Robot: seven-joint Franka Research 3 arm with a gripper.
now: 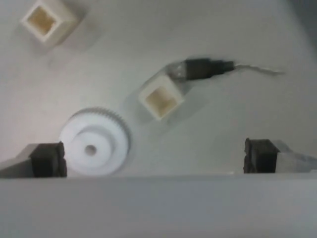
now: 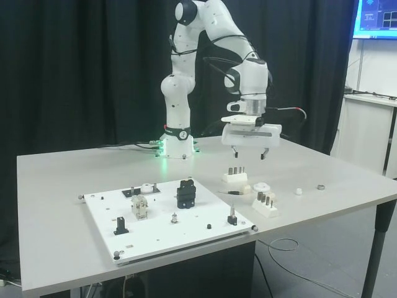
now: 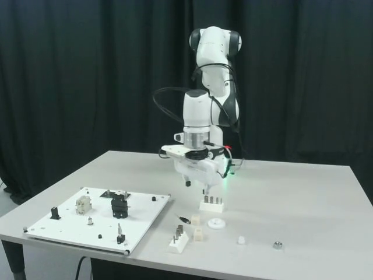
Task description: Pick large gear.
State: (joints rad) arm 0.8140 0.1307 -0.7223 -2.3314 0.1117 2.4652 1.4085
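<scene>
White gear (image 1: pixel 94 148) flat on the table (image 1: pixel 237 124), bore axis upright, beneath wide-open, empty tool (image 1: pixel 153 158).

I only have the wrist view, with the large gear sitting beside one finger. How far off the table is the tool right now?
Observer: The tool is open and hangs well clear of the table, above everything on it.
Operator: Is anything near the large gear that I can't see?
Observer: Yes. A white block with upright pins stands close to the large gear, on the side towards the arm's base.
Operator: Anything else on the table?
Observer: A white board carrying small parts lies apart from the gear, by the table's front edge.
</scene>
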